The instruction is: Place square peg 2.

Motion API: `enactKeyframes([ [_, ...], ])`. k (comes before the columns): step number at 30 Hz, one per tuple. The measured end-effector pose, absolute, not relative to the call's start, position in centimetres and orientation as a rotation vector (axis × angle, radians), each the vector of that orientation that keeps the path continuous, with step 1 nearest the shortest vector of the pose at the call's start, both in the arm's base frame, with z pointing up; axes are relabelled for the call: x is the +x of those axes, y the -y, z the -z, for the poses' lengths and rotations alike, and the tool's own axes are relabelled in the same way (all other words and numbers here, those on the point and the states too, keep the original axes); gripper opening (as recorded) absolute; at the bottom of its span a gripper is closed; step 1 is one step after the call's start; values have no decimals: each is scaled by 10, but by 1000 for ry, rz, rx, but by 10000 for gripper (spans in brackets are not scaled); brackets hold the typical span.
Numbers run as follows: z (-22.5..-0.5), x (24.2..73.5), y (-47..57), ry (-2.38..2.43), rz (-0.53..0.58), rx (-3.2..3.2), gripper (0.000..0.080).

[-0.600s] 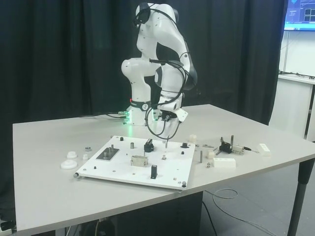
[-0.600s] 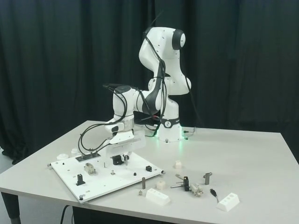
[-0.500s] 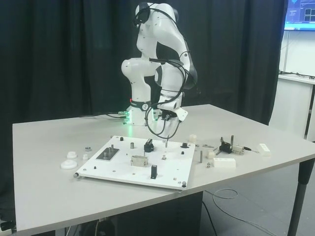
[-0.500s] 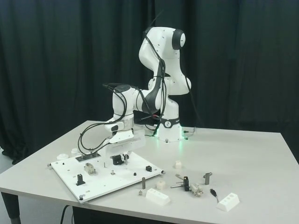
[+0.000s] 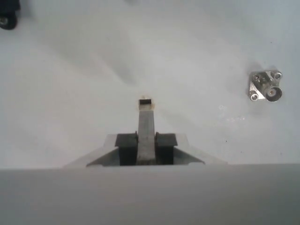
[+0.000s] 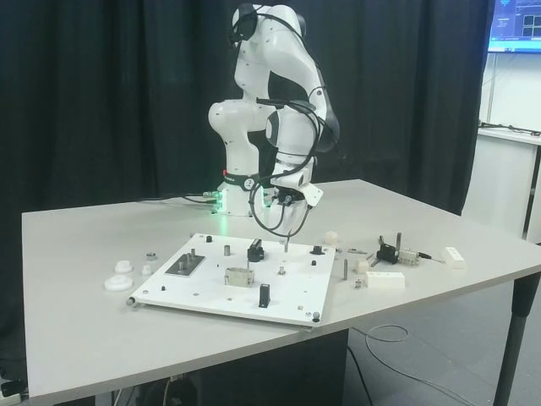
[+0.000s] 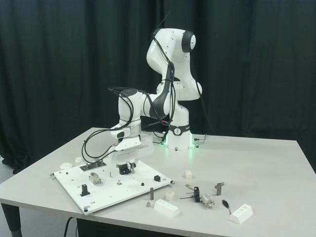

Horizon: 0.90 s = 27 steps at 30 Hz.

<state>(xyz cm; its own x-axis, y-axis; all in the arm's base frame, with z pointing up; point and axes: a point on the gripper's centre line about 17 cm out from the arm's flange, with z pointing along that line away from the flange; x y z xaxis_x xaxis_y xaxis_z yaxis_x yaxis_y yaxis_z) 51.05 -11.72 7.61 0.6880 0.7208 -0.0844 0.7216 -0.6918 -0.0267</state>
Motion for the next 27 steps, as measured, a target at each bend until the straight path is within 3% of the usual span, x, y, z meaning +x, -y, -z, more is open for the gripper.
enactKeyframes([
  [27, -82, 522, 92, -1185, 92, 2915, 75],
])
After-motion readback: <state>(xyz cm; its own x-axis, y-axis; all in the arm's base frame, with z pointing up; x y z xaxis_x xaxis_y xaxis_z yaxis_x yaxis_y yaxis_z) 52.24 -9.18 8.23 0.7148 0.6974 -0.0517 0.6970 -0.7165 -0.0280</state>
